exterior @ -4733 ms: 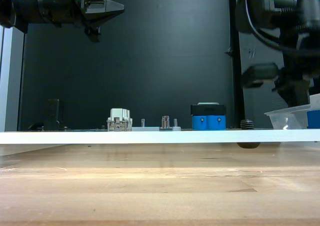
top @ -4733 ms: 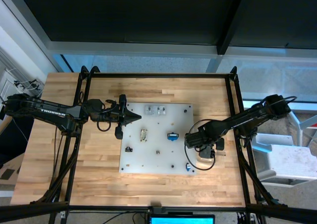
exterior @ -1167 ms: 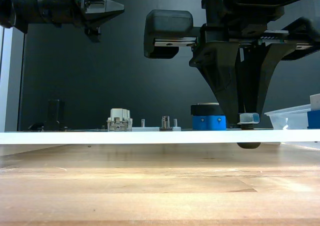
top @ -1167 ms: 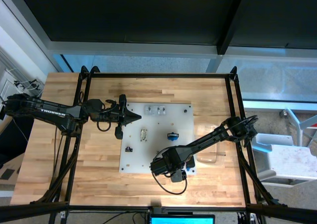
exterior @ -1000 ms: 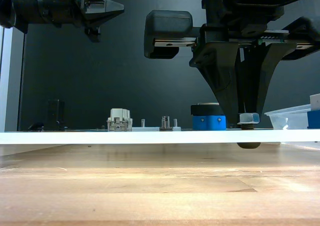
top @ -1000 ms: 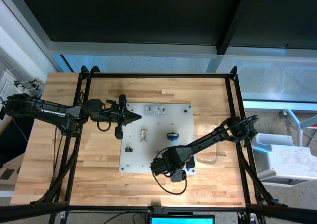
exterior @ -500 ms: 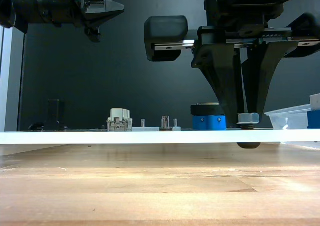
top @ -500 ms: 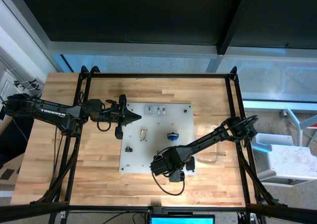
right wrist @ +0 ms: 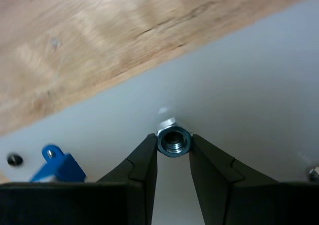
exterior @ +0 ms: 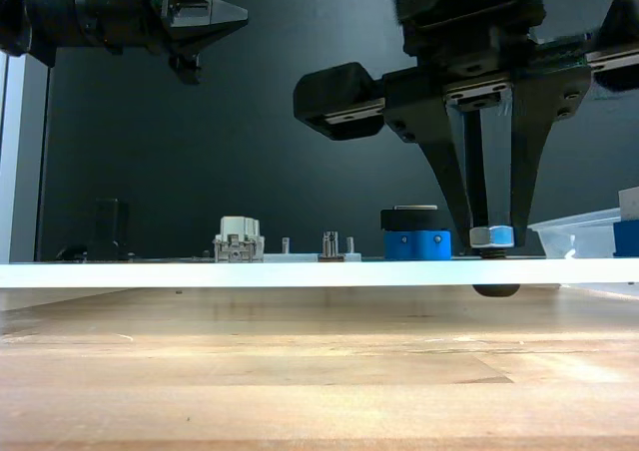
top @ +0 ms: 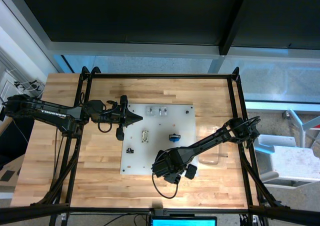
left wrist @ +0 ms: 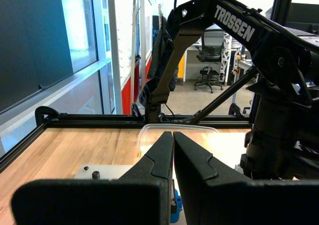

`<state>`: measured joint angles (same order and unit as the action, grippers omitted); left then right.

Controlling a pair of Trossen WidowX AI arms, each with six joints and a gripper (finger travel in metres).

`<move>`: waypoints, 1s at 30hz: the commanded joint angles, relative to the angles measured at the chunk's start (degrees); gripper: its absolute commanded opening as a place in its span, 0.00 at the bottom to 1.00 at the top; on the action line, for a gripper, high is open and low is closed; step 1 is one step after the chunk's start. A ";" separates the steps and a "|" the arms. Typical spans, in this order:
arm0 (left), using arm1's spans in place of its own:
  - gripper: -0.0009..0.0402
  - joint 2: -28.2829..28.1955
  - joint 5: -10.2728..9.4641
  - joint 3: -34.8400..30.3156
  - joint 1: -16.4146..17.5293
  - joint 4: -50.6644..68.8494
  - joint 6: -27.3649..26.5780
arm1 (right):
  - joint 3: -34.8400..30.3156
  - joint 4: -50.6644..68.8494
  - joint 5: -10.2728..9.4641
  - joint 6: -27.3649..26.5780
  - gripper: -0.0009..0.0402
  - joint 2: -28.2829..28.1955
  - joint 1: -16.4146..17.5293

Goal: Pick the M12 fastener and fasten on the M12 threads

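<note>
Starting with the surface, Ana: what lies under the arms?

Pale plank tabletop (top: 100, 186), Ben, ringed by a black frame (top: 160, 76), with the white board (top: 137, 163) in the middle. A dark backdrop hangs behind the low view. The left wrist view looks out on windows and office chairs (left wrist: 213, 53).

And the right gripper (exterior: 491, 233)?

Down at the board's near right edge, fingers pinched on the M12 fastener (right wrist: 174, 141). In the low view the silver nut sits on top of the M12 threads (exterior: 490, 253), with a dark sliver of stud showing beneath it. From above, the arm hides both.

Is it in the clear container (top: 215, 158)?

No, that sits off the board's right side, beyond the nut. A blue connector (exterior: 415, 243) stands just left of the fingers.

The left gripper (top: 139, 118)?

High over the board's far left edge, fingers closed together on nothing.
</note>
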<state>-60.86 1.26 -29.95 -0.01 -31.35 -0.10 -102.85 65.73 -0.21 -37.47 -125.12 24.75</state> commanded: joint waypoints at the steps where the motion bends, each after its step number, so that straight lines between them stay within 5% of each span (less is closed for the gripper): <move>1: 0.02 0.00 0.00 0.00 0.00 0.00 0.00 | -0.02 -0.22 0.15 7.23 0.07 -0.02 -0.04; 12: 0.02 0.00 0.02 0.00 0.00 0.00 0.00 | -0.02 -0.26 0.15 28.33 0.07 -0.02 -0.09; 30: 0.02 0.00 0.02 0.00 0.02 0.00 0.00 | -0.02 -0.22 0.17 71.12 0.07 -0.02 -0.13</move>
<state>-60.86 1.26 -29.93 -0.01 -31.35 -0.10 -102.85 65.43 -0.36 30.74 -125.12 24.64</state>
